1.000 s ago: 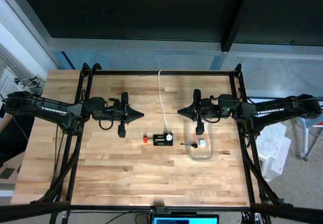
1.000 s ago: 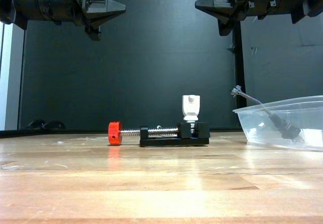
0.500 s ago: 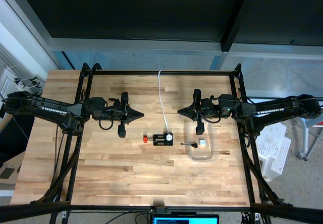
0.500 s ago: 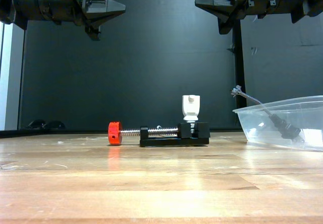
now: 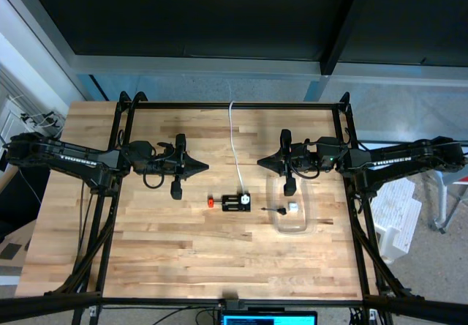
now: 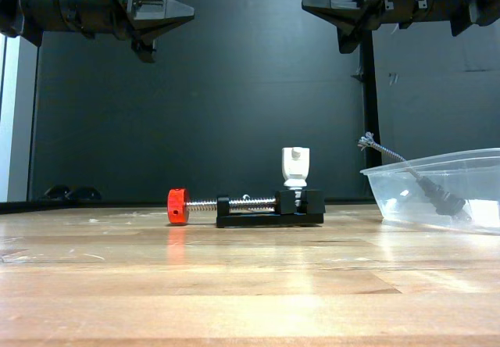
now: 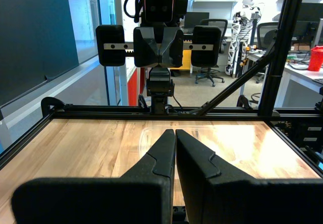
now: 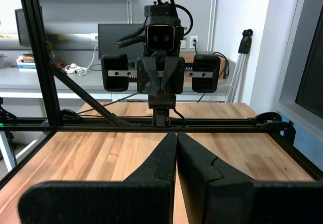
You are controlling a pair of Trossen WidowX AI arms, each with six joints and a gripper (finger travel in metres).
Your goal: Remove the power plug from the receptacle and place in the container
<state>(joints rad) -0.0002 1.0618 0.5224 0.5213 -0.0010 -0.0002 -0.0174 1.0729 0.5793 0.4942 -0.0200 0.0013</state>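
**Plug in the container, both arms raised and idle**

The task looks finished, as far as these views show.

The left arm reaches in from the table's [image 5: 146, 259] 9 o'clock edge and is held level, high above the wood. The left gripper [image 5: 205, 167] points toward 3 o'clock, its jaws pressed together on nothing. It hangs at about 10 o'clock from the vise [image 5: 232, 203] and well apart from it.

The vise lies mid-table with its red knob [image 5: 210, 202] at the 9 o'clock end. It clamps the receptacle [image 6: 295, 166], which stands upright with nothing plugged into it. The receptacle's white cable [image 5: 235, 142] runs off toward 12 o'clock.

The right gripper [image 5: 261, 163] mirrors the left. It sits at about 1 o'clock from the vise, raised and level, points toward 9 o'clock, and its jaws are closed and empty. The right arm stretches back toward the 3 o'clock edge.

The container [image 5: 302, 226] lies at 3 o'clock from the vise, just beside it. The plug [image 5: 281, 210] rests inside on a slant, with its thin tail leaning up over the rim on the vise side. A small white cube [image 5: 292, 207] sits in the container right beside the plug, at its 3 o'clock.

I judge that nothing is left to do: the plug is out of the receptacle and in the container, and neither gripper holds anything.
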